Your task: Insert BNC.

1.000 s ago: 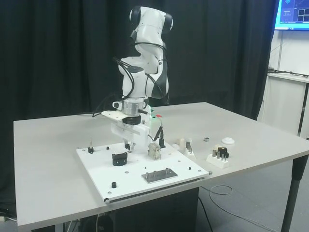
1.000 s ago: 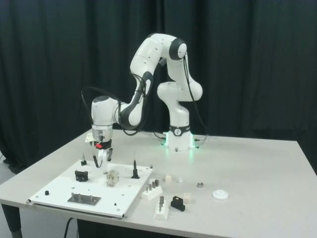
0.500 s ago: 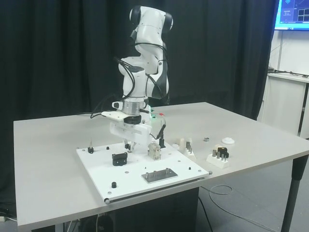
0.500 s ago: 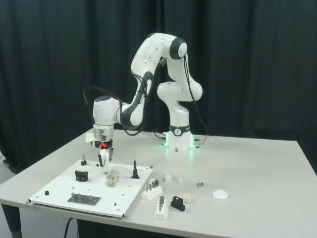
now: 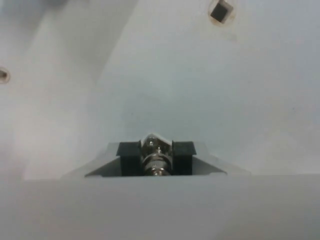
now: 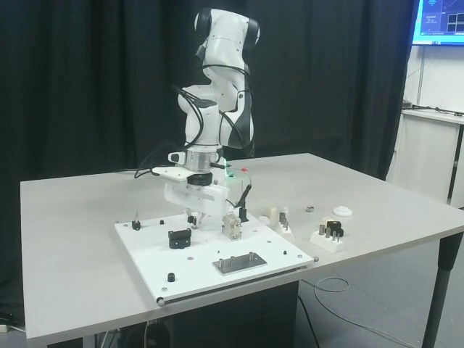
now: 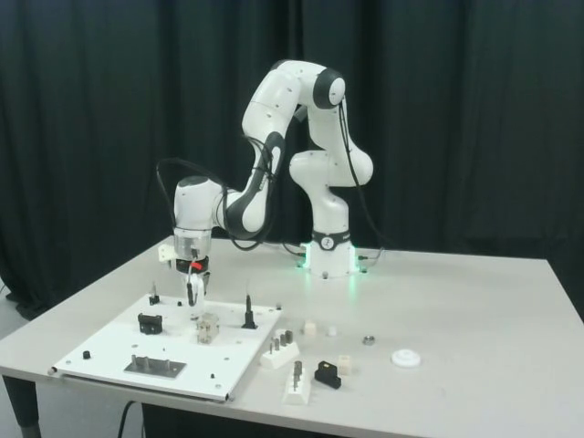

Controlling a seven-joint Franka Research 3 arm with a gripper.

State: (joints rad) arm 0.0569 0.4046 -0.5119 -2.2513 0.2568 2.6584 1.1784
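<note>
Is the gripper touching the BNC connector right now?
Touching. The wrist view shows the BNC connector clamped between the two black fingers of the gripper, no gap either side, above the white board.

- Black curtain (image 6: 94, 80), full height, pleated, closing off the room behind the table in both room views
- Grey table (image 6: 65, 239), rectangular top, dark leg (image 6: 438, 297) at one corner
- White cabinet (image 6: 428, 156), beside the curtain's edge
- Lit screen (image 6: 441, 20), mounted above the cabinet
- Cable (image 6: 341, 301), loose on the floor under the table
</note>
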